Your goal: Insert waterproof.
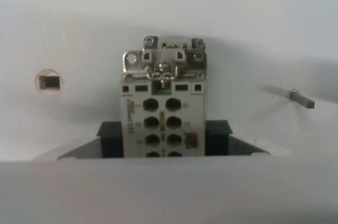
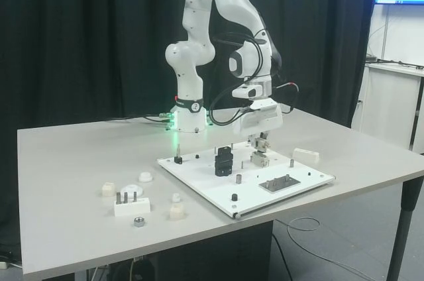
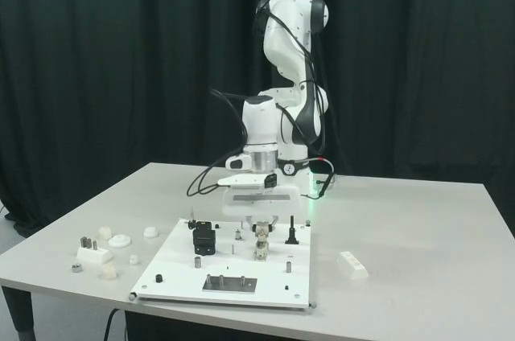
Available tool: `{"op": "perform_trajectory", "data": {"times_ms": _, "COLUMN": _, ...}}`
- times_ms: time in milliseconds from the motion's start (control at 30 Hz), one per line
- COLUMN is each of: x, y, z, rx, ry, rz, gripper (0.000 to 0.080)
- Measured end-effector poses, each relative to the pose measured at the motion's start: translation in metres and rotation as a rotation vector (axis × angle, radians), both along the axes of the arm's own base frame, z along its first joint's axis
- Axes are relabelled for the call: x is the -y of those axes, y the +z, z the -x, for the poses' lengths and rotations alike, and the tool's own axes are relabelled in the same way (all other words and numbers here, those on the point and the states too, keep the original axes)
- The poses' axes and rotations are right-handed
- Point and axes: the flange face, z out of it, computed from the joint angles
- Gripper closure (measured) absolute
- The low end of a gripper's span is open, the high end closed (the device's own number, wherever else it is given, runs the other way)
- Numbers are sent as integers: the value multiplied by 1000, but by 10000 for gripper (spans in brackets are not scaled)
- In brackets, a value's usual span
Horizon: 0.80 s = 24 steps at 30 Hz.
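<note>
Small white parts (image 2: 126,200) loose on the grey table (image 2: 66,155), well left of the white board (image 2: 212,185). On that board, black block (image 2: 224,162) toward its middle. Just right of the block: gripper (image 2: 260,145) straight down, clamped on the waterproof connector (image 1: 162,110), black pads (image 1: 218,137) tight on both sides, connector just over the board. White piece (image 2: 306,155) off the board's right edge.
</note>
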Motion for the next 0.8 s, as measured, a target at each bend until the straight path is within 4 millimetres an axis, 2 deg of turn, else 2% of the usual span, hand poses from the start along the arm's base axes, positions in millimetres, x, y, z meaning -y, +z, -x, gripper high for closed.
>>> {"op": "perform_trajectory", "data": {"times_ms": 800, "x": -1, "y": -14, "z": -1, "rx": 13, "ry": -7, "rz": 13, "gripper": 488}}
